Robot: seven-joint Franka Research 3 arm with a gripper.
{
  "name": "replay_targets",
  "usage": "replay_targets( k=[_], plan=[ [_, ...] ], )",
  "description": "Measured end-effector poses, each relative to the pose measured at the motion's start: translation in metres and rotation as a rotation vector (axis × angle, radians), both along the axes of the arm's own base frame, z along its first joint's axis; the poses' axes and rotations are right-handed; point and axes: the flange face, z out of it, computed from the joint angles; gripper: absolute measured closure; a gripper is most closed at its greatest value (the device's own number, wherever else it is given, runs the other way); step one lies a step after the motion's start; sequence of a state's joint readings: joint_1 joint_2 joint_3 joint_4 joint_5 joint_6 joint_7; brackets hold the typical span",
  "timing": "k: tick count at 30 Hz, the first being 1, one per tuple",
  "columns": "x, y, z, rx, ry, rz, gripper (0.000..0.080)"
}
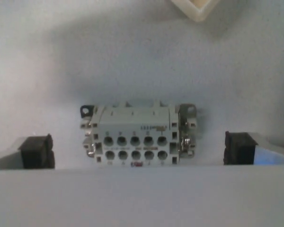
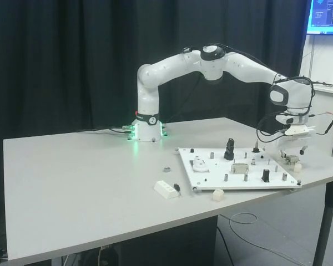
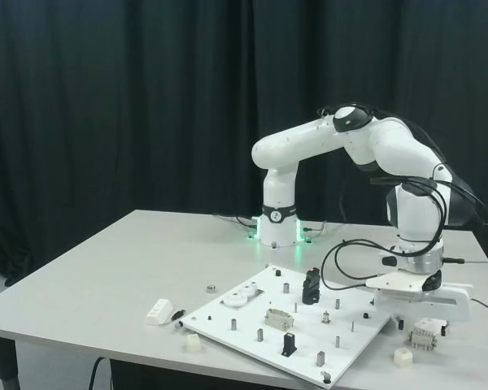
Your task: Remove D-SUB.
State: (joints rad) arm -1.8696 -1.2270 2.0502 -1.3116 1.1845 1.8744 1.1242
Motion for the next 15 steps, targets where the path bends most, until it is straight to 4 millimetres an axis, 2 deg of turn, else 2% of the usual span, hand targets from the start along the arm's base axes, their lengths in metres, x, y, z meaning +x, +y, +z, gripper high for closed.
replay_targets(
  k=[15],
  plan=[
    [0.002, -0.003, 0.021, -0.005, 0.007, -0.004, 0.0003]
  ],
)
